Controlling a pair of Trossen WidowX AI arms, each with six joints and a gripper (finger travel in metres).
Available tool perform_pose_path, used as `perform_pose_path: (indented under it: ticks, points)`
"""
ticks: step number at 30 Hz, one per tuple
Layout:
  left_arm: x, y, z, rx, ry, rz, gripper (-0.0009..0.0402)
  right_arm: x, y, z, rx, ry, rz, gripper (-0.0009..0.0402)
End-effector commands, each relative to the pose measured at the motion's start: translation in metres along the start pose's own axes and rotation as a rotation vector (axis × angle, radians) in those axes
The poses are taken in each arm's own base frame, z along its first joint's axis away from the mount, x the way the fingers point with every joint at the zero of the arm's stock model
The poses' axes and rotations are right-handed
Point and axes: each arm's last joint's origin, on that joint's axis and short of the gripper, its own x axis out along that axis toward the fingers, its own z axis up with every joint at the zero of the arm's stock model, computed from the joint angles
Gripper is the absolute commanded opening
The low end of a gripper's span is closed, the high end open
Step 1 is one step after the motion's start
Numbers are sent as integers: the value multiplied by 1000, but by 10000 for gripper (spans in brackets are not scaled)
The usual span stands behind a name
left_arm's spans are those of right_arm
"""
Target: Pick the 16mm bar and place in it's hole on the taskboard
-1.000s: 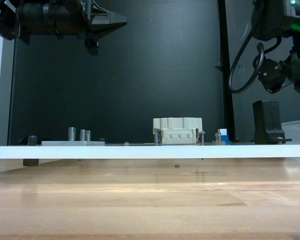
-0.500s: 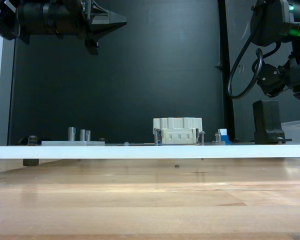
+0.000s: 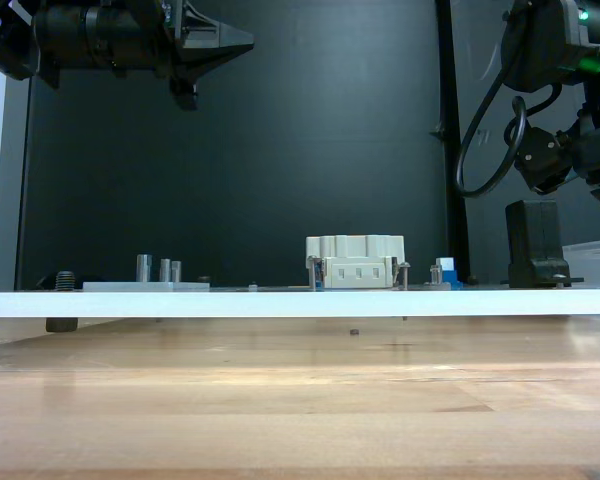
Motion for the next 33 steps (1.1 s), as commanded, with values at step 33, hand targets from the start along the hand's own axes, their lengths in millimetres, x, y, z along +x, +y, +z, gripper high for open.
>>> perform_pose_path:
  ticks: [33]
  points:
    - [0, 0, 0, 0, 0, 0, 0, -74, 15, 9, -476, 14, 18, 0]
